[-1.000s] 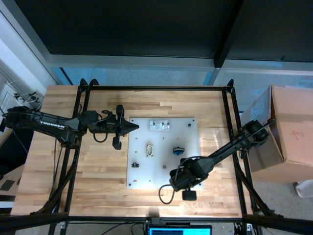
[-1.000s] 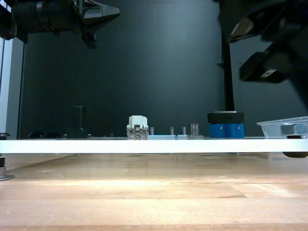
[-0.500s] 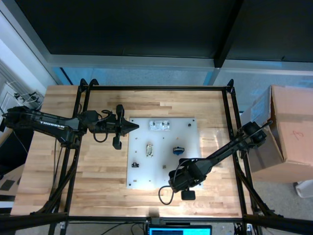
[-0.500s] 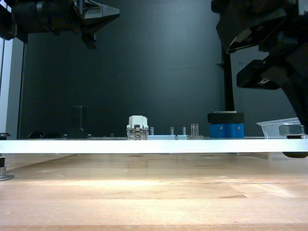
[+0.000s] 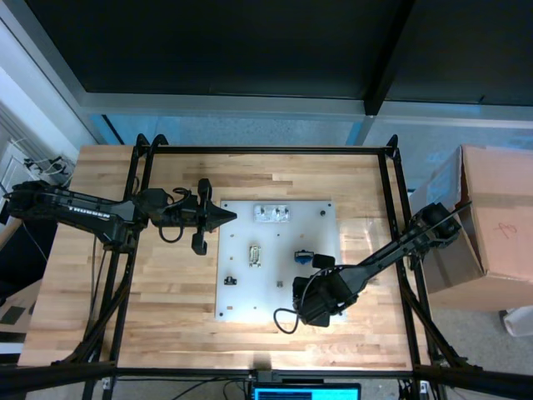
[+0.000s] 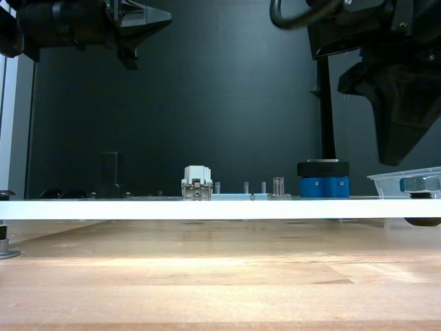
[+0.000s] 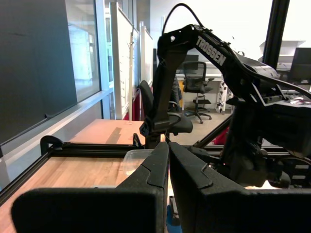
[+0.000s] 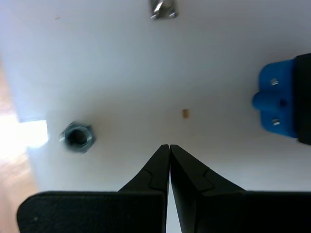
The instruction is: Unfasten the M12 nut and place it in the container
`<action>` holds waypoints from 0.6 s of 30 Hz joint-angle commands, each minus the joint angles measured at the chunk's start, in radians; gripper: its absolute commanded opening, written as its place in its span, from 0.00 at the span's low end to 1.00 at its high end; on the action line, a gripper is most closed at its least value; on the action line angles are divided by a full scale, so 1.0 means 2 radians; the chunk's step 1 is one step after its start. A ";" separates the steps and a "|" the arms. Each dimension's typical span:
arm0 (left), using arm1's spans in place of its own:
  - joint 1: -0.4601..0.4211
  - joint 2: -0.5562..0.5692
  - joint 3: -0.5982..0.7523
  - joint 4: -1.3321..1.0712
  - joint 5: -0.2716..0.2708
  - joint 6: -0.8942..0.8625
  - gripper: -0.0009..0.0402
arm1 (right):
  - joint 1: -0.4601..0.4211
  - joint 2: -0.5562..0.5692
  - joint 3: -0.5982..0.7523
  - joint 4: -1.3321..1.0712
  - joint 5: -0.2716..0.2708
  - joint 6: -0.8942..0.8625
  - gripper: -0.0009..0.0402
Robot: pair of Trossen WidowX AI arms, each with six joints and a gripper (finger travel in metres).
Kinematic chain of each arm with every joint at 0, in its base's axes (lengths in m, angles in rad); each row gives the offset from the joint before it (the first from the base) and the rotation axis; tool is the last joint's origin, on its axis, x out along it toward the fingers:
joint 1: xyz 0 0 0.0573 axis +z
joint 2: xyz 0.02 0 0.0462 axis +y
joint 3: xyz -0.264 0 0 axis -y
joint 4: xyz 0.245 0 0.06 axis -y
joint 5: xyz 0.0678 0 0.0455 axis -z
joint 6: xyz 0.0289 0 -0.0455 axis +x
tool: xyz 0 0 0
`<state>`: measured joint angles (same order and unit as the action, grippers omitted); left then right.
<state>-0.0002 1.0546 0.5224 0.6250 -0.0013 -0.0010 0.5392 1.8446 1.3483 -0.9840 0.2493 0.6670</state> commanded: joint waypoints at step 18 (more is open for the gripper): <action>0.000 0.002 0.000 0.001 0.000 0.000 0.02 | 0.003 0.032 0.000 0.097 -0.162 -0.027 0.02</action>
<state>-0.0002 1.0569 0.5228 0.6254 -0.0013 -0.0010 0.5461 1.9049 1.3483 -0.7906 -0.0891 0.6151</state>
